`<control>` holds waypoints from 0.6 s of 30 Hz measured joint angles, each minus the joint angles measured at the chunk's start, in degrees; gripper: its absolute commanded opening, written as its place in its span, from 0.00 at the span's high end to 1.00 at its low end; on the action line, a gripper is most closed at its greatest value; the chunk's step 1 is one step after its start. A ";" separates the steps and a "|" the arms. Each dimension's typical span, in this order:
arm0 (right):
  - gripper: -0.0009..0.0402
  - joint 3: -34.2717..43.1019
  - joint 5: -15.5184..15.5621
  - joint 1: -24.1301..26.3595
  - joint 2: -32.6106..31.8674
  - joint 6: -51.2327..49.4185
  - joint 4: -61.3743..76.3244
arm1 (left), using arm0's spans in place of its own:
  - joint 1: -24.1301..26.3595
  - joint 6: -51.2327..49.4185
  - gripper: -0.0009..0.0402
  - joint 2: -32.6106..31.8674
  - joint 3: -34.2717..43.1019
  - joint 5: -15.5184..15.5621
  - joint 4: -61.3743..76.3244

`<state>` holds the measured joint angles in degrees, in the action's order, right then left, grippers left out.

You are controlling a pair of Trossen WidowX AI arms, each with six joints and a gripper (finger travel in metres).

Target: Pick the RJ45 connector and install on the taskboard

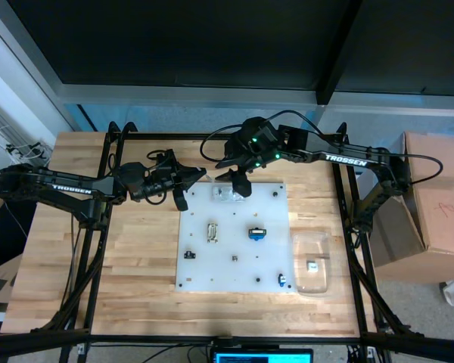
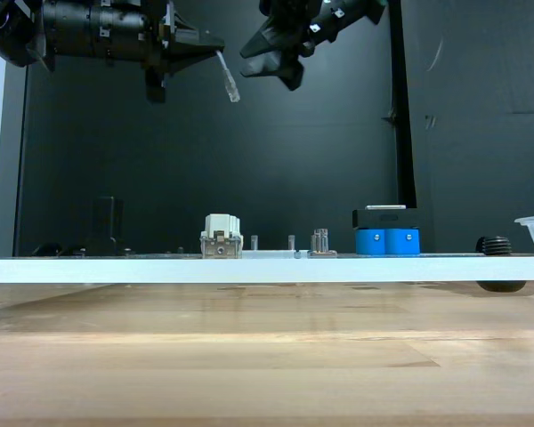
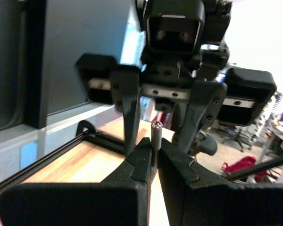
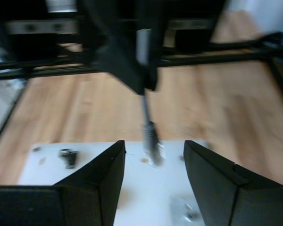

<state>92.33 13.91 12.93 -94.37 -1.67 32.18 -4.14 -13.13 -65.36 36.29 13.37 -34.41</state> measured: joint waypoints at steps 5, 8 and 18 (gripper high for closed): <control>0.49 1.53 -17.66 -4.17 0.55 4.76 4.07 | 0.02 -1.95 0.98 0.00 0.00 3.67 0.22; 0.49 2.78 -23.30 -6.01 0.26 6.91 4.81 | 0.09 -4.24 0.98 0.00 0.79 5.92 3.04; 0.49 3.93 -26.58 -6.60 0.04 14.60 7.04 | 0.15 -6.27 0.98 -2.91 13.55 8.81 23.28</control>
<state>96.27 -12.67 6.33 -94.32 12.93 39.22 -3.99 -19.40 -68.27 49.84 22.17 -11.14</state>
